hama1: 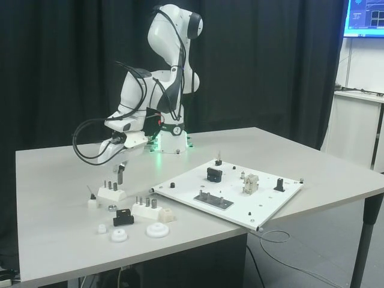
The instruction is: Insert square peg 4.
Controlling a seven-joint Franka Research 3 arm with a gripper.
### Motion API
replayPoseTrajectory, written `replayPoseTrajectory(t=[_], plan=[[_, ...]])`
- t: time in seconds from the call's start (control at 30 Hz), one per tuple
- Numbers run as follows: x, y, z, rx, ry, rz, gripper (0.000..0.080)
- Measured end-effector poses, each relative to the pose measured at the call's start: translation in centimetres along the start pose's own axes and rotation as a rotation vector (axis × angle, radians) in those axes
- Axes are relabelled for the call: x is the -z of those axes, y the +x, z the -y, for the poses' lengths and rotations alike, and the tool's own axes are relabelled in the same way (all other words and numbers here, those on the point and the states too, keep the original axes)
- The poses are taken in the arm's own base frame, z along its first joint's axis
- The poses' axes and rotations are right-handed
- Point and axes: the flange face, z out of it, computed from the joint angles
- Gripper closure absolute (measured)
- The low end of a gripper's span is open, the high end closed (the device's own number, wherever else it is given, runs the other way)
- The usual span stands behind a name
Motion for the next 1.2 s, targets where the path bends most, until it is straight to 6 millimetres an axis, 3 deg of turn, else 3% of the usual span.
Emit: replayPoseTrajectory(t=[0.27, 0.53, 0.9, 1.2], plan=[[0.7, 0.4, 0.6, -0.013, 0.011, -0.017, 0.0653], [2.5, 1.2, 2.6, -0.056, 0.05, -0.037, 0.0653], [6.3, 2.7, 7.0, -0.208, 0.097, -0.03, 0.0653], [9.3, 3.8, 12.1, -0.307, 0.119, 0.003, 0.0653]])
